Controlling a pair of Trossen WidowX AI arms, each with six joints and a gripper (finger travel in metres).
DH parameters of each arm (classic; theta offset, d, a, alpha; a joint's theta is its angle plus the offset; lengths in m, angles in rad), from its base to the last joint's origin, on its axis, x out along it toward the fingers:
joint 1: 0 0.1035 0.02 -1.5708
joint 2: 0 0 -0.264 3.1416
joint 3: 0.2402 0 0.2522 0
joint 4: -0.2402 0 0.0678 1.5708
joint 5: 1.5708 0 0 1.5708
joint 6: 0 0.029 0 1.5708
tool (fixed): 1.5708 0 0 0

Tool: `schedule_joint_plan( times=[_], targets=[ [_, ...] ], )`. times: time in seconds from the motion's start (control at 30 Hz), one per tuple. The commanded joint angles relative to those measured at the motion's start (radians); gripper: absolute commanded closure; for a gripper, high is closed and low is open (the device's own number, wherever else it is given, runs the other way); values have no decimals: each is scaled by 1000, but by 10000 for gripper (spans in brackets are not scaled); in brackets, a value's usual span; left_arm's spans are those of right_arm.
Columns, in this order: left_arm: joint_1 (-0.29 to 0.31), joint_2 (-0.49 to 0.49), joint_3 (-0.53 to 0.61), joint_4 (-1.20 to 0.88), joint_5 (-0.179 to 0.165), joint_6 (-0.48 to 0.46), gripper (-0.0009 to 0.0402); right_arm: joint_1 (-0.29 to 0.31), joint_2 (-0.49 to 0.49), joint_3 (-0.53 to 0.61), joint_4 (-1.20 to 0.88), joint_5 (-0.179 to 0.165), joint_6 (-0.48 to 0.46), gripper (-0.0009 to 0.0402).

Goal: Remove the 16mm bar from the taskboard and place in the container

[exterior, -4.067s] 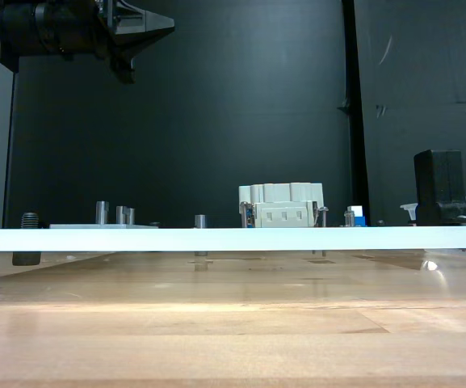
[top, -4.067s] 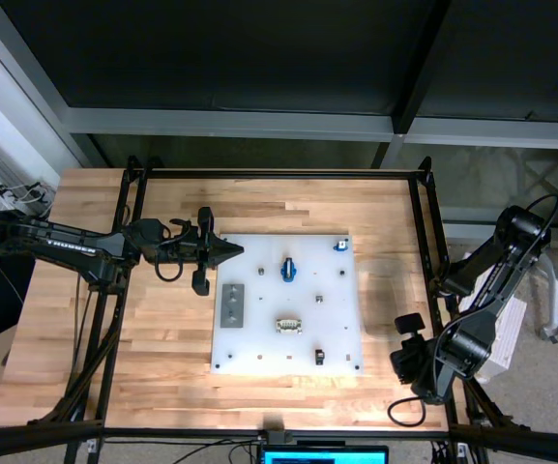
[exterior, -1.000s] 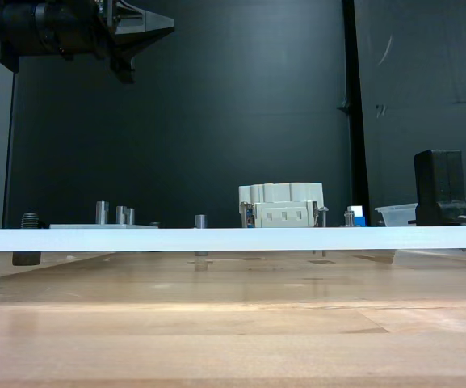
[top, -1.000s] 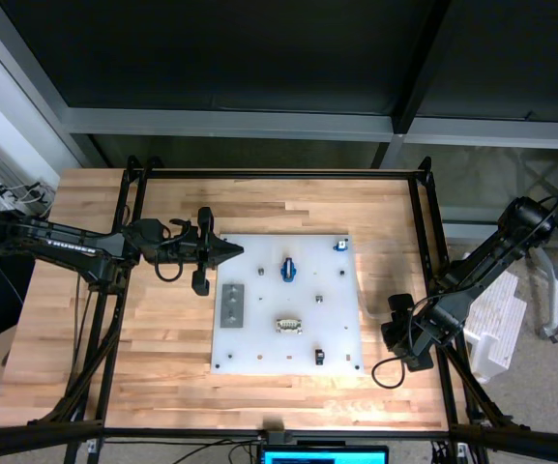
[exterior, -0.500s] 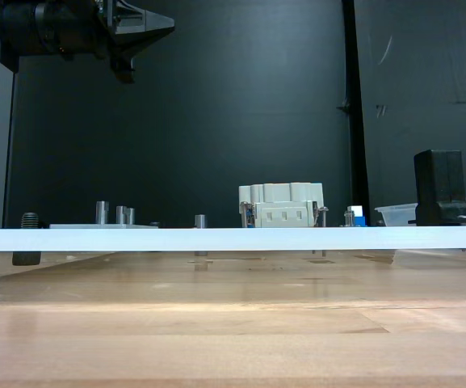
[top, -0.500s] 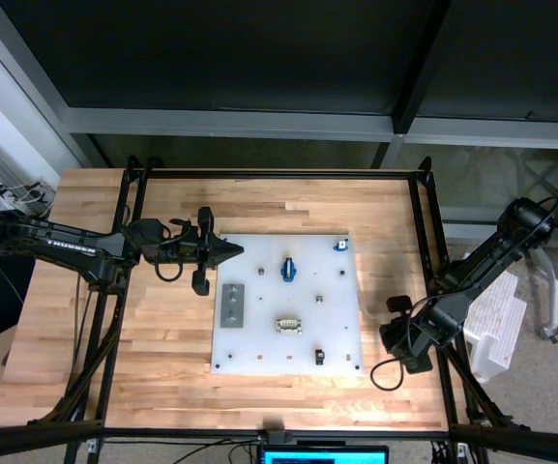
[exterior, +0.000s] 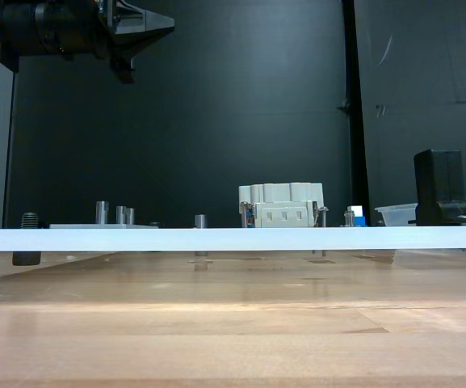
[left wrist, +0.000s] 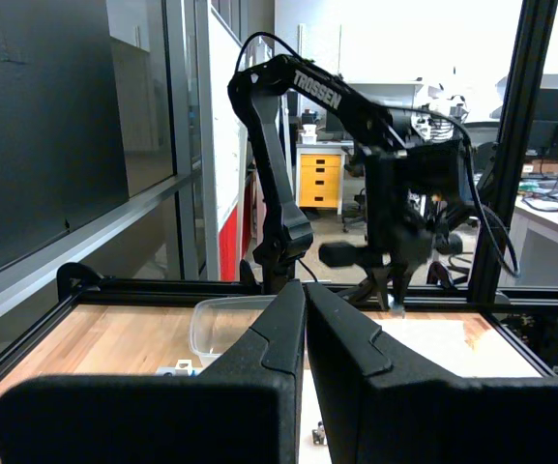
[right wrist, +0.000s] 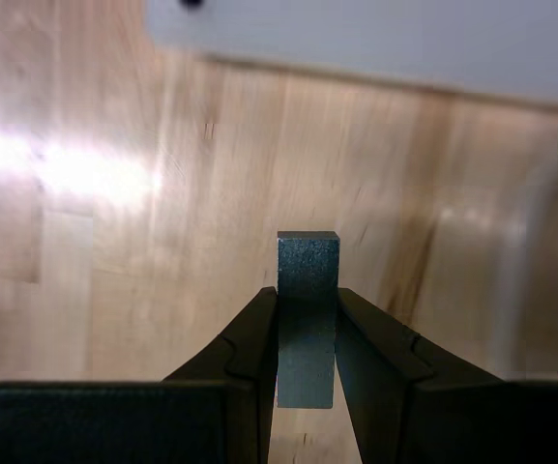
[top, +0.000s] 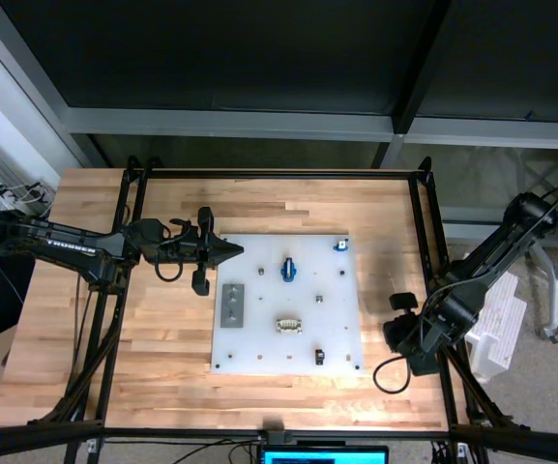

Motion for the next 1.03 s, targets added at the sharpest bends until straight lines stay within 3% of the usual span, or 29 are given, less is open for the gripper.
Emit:
schedule_joint_plan(
  times=[0.03,0.27,0.6,0.77,1.03],
  targets=[
    [0,0,0,0,0,0,393,-38,-24,40,-53,1,0,387],
    [0,0,0,0,0,0,393,-212,-97,29,-97,6,-75,387],
    [0,0,0,0,0,0,393,-508,-126,-2,-103,8,-295,387],
    [0,0,0,0,0,0,393,-566,-126,-41,-98,8,-338,385],
    [0,0,0,0,0,0,393,-577,-119,-106,-71,8,-324,339]
  ],
)
